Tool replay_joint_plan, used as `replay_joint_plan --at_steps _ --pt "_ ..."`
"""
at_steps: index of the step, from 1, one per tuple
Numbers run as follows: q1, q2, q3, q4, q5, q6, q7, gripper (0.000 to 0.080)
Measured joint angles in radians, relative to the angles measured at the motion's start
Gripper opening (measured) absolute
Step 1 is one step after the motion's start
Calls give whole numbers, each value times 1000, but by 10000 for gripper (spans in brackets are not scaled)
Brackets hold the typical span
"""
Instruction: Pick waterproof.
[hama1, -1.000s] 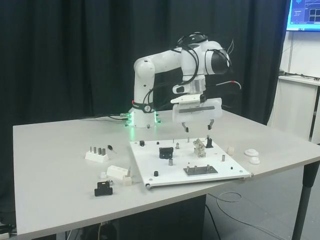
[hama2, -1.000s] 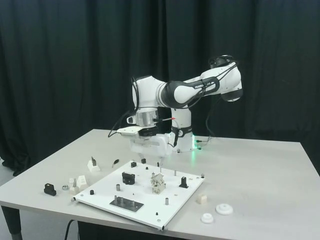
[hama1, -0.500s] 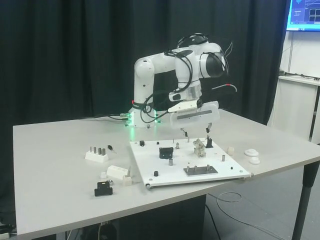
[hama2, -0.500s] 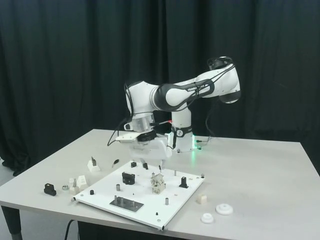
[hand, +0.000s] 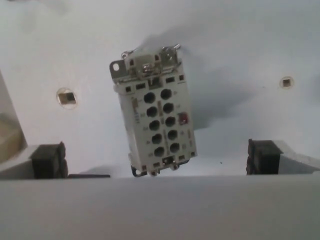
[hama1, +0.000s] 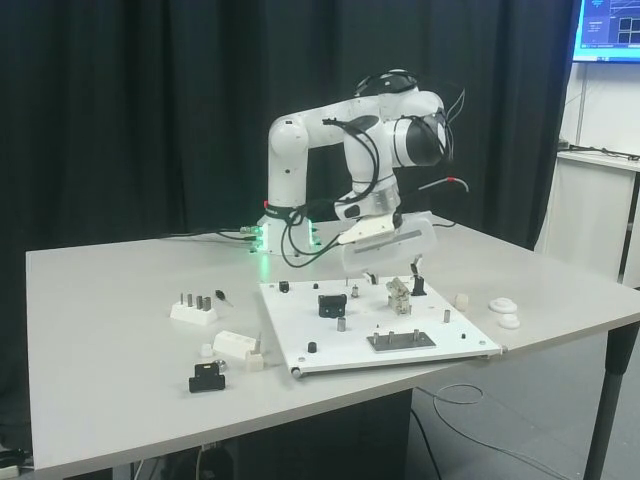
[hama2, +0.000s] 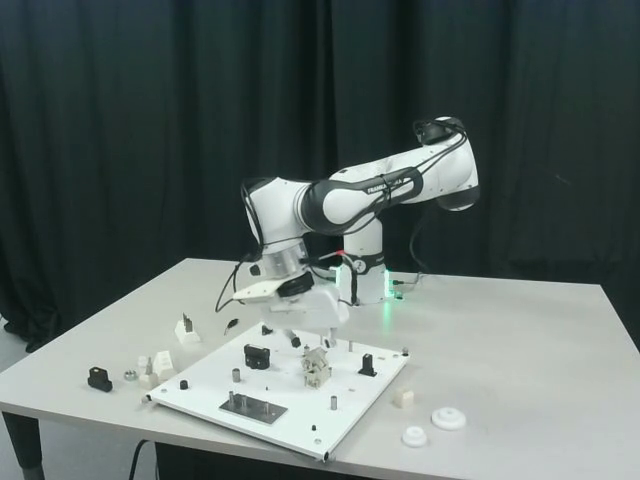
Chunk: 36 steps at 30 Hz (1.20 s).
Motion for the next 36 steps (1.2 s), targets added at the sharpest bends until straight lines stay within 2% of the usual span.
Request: replay_joint_plan --at_steps 20,36 --pt "0 5 21 -11 23 1 -42 800" --pt "0 9 42 -12 54 31 -42 800"
